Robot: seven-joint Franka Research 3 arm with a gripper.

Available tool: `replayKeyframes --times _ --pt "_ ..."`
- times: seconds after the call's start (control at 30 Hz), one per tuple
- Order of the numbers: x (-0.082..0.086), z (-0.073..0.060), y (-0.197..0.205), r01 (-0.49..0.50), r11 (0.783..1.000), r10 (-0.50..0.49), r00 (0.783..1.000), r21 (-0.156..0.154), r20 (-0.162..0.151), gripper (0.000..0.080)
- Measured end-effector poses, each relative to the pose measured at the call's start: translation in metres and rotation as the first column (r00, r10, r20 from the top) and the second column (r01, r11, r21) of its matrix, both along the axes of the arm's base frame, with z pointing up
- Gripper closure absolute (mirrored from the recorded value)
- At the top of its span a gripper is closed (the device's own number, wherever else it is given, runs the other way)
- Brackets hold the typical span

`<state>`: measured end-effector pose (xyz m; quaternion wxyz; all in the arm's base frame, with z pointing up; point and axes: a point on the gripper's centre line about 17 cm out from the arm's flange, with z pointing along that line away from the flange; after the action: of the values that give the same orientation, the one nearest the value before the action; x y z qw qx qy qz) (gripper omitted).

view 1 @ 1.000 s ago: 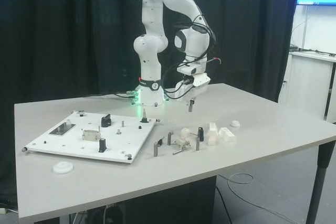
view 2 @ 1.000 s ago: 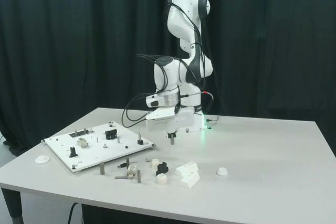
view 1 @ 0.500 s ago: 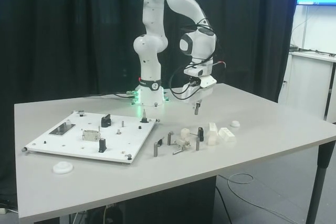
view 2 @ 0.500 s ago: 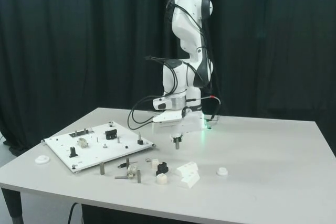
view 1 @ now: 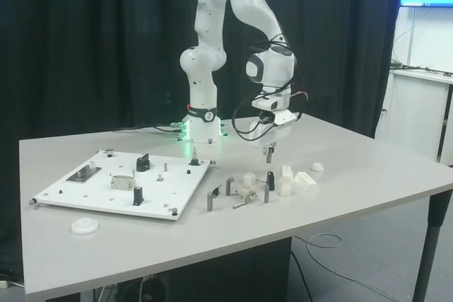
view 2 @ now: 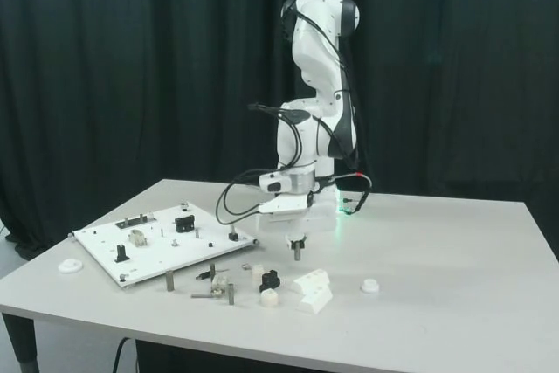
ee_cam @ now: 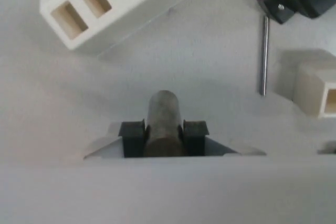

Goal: Place round peg 4.

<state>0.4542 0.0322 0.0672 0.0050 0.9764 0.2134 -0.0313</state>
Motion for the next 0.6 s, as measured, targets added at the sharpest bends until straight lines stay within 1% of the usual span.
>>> replayKeyframes --times 0.3,0.6 --pt "0.003 -0.016 0.003 -0.012 1.000 0.013 1.000 -0.020 0.010 0.0651" --pt "0.000 -0.029 0.003 -0.011 0.999 0.011 1.000 -0.031 0.005 0.0651"
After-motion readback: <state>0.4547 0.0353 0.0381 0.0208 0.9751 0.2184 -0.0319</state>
